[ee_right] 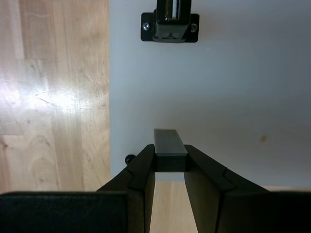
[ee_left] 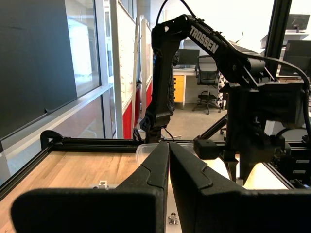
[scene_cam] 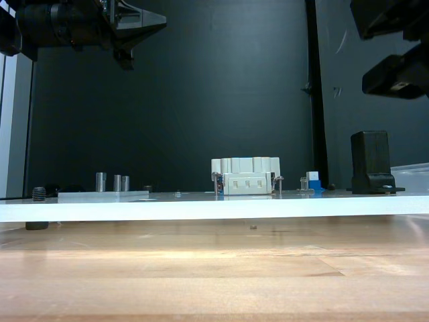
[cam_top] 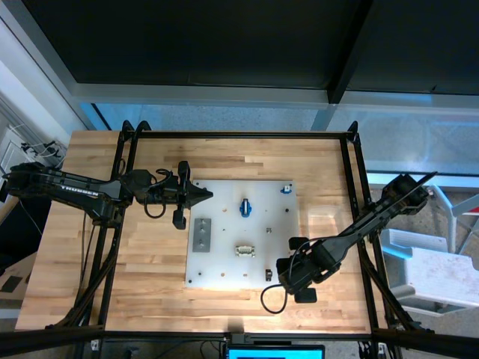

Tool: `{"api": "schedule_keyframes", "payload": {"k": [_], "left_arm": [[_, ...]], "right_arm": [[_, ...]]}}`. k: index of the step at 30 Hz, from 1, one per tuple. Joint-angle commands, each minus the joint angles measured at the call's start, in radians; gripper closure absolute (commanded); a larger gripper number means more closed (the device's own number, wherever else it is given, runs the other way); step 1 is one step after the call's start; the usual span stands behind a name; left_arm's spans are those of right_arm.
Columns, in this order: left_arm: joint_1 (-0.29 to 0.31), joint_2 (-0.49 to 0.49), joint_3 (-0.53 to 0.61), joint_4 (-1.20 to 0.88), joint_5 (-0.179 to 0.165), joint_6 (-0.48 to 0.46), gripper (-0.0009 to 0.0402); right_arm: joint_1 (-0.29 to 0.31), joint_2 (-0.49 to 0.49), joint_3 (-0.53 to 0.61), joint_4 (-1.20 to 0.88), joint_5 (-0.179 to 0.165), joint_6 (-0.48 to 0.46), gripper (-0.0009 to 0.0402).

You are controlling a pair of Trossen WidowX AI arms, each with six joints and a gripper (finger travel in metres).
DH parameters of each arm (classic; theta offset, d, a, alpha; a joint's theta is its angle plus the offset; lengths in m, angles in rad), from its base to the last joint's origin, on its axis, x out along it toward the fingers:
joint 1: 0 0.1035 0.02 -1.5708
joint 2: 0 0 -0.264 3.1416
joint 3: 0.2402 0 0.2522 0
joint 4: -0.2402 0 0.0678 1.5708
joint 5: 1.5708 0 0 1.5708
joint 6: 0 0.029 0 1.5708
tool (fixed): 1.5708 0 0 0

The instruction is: Pick the 16mm bar from the taskboard and place it in the container

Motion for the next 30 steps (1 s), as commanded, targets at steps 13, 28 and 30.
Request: {"api": "schedule_keyframes", "payload": {"k": [13, 28, 30], "left_arm": [[0.000, 0.000, 0.000, 0.000, 0.000, 0.000, 0.0393], [0.000, 0.000, 0.000, 0.000, 0.000, 0.000, 0.0393], [0.000, 0.000, 0.000, 0.000, 0.000, 0.000, 0.0393]], "right_arm": [[-0.006, -0.130, 0.001, -0.047, 0.005, -0.021, 0.0361], [-0.039, -0.220, 0.001, -0.077, 0.005, -0.033, 0.0361], [-0.040, -0.221, 0.001, -0.087, 0.005, -0.038, 0.0361]]}}
